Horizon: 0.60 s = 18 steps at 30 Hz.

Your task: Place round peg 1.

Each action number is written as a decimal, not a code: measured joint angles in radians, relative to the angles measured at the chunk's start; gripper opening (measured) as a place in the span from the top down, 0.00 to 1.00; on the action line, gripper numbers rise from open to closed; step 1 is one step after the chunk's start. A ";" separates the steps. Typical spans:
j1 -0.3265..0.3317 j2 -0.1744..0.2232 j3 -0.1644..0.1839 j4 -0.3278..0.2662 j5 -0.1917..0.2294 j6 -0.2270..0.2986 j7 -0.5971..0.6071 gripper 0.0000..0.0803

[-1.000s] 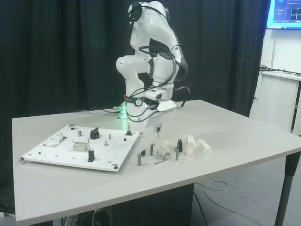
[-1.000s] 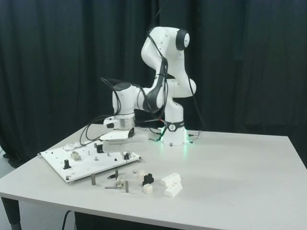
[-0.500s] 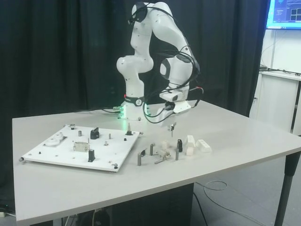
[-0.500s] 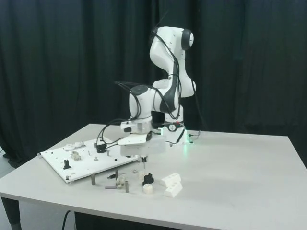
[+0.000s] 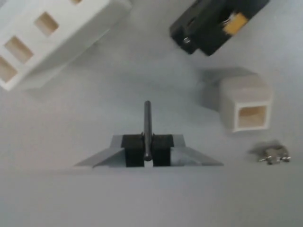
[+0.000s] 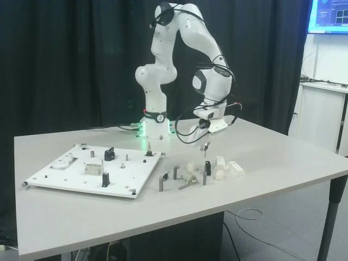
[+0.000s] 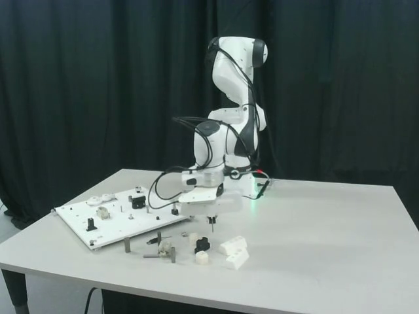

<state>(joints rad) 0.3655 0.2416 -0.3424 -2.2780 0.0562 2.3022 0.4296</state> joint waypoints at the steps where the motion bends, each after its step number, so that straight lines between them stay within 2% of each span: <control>1: 0.001 -0.001 0.002 -0.004 -0.001 0.000 0.004 0.96; 16: 0.015 -0.018 0.032 -0.047 -0.006 0.009 0.062 0.96; 17: 0.015 -0.019 0.033 -0.049 -0.007 0.011 0.065 0.75; 18: 0.015 -0.020 0.035 -0.051 -0.009 0.012 0.067 0.75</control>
<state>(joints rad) 0.3801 0.2218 -0.3076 -2.3286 0.0477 2.3144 0.4968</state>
